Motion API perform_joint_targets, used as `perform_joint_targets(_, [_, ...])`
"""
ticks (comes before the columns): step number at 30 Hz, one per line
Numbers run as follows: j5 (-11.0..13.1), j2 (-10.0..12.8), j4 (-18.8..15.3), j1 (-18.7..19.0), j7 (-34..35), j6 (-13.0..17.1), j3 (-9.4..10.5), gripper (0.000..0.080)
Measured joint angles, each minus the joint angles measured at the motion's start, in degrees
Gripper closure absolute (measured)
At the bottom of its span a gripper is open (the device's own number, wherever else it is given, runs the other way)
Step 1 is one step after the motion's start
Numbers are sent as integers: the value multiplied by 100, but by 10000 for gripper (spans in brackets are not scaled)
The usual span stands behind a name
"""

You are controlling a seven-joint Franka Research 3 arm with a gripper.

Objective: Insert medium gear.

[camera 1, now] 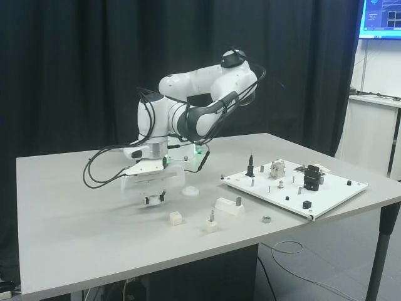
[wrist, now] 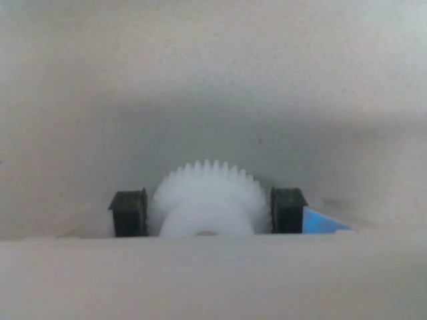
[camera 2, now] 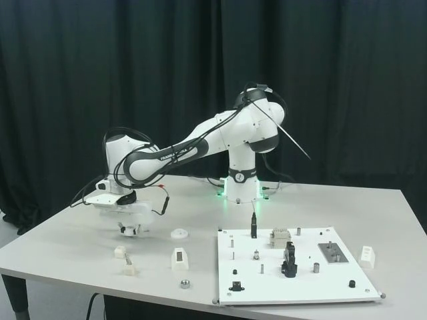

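A white toothed gear (wrist: pixel 208 199) sits between my two black fingers (wrist: pixel 129 212), with both pads against its sides. My gripper (wrist: pixel 208 215) is shut on this gear. In the first room view the gripper (camera 1: pixel 152 199) hangs just above the grey table, left of the white assembly board (camera 1: pixel 326 195). The second room view shows the gripper (camera 2: pixel 131 230) low over the table's left part, far from the white board (camera 2: pixel 300 283) with its pegs. The gear is too small to make out in the room views.
A white disc (camera 1: pixel 189 190) lies on the table next to the gripper. Small white blocks (camera 1: pixel 176 217), a white holder (camera 1: pixel 229 206) and a metal nut (camera 1: pixel 266 218) lie near the front edge. The board carries black parts (camera 1: pixel 311 179) and upright pegs.
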Motion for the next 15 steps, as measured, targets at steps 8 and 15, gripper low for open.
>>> perform_joint_targets(8, [4, -2, 0, 239, 22, -420, -247, 405])
perform_joint_targets(15, [5, -2, 0, 561, 222, -928, -551, 405])
